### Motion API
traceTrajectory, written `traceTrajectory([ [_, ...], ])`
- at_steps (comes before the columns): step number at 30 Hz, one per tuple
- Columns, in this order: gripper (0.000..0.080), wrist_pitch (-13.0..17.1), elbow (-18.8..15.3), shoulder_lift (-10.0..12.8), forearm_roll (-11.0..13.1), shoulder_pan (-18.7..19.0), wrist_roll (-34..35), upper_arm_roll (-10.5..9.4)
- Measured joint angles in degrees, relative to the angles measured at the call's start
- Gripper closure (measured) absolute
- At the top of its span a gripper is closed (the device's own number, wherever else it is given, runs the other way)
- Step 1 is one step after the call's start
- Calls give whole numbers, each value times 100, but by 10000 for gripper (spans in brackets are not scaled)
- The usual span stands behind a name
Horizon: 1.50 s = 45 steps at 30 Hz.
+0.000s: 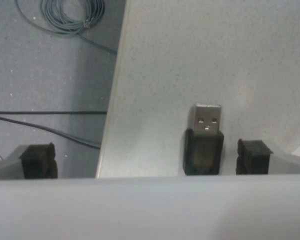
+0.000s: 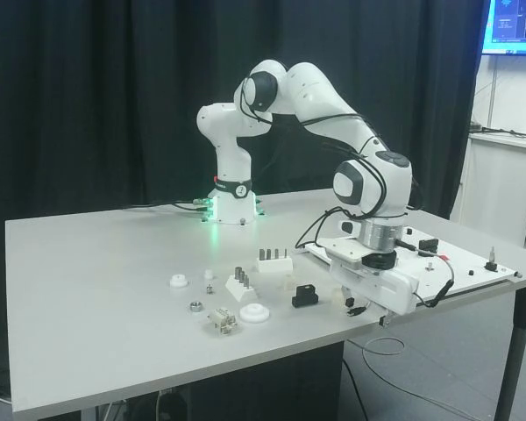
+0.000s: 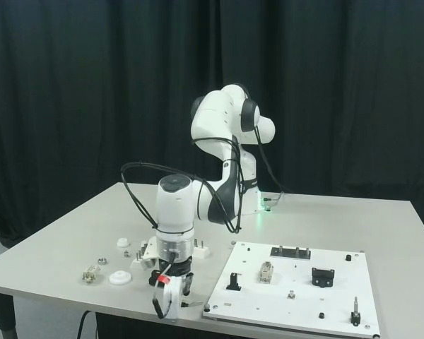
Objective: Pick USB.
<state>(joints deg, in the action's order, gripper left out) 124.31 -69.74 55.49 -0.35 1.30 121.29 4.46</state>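
USB (image 1: 204, 142) lies flat on table (image 1: 200, 55), between the jaws but just beside one fingertip (image 1: 253, 157), well apart from the other (image 1: 38, 161), w/ plug end pointing away from jaws. Far fingertip hangs past table edge, over floor (image 1: 50, 75). Cables (image 1: 45, 122) on floor below that side; coiled cable (image 1: 67, 15) farther out.

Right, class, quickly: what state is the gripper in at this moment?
Gripper: open, holding nothing; the USB stick lies on the table between the fingers, close to one.
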Motion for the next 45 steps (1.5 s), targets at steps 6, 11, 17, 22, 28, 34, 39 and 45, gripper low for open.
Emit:
traceTrajectory([
  [6, 3, 0, 27, 33, 0, 7, -54, 0],
  [11, 3, 0, 40, 56, 0, 8, -70, 0],
  [17, 3, 0, 51, 79, 0, 8, -77, 0],
  [22, 3, -1, 71, 103, 0, 8, -88, 0],
  [28, 3, -3, 73, 104, 0, 9, -95, 0],
  [34, 3, -2, 76, 104, 0, 15, -95, 6],
  [39, 140, -2, 81, 104, 0, 29, -93, 31],
  [45, 314, 13, 96, 105, 0, 30, -74, 50],
])
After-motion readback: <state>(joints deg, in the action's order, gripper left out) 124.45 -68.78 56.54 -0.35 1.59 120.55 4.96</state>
